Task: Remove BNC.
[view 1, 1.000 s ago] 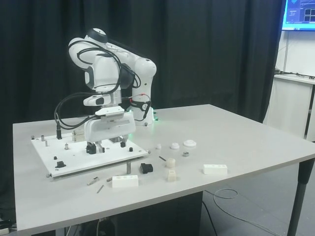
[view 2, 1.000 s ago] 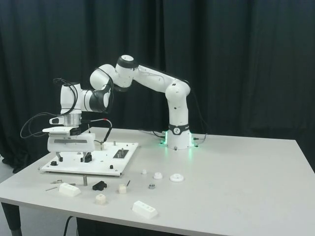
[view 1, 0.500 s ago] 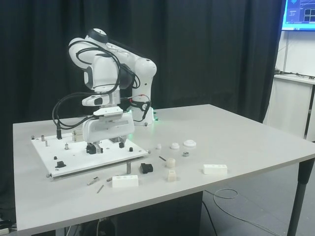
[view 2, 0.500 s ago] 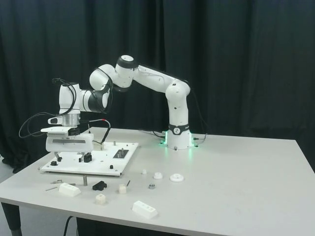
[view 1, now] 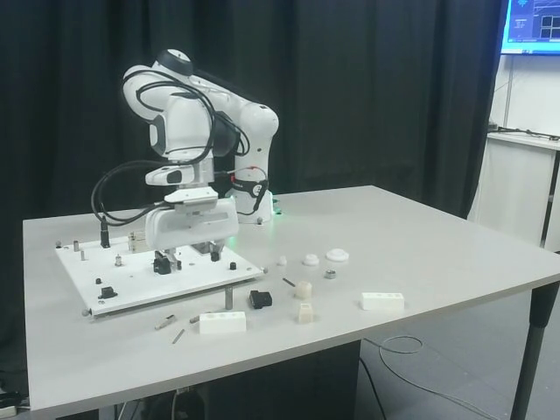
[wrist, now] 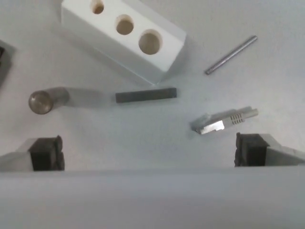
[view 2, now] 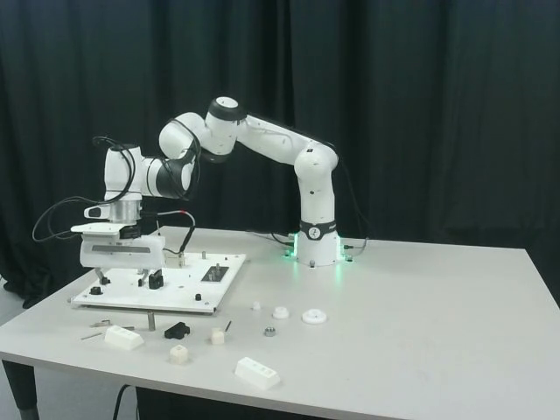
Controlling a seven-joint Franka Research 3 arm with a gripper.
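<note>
Hiding claw (view 1: 185,259) fingertips, perhaps: white housing (view 1: 188,226).

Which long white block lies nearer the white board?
The long block beside the loose pins, just before the board; the other block lies far aside.

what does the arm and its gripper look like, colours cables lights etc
The arm is white with rounded segments and black bands at the joints. Black cables loop loosely from the wrist area. A green light glows at its base. The gripper has a boxy white body and two black fingertips, seen in the wrist view.
</note>
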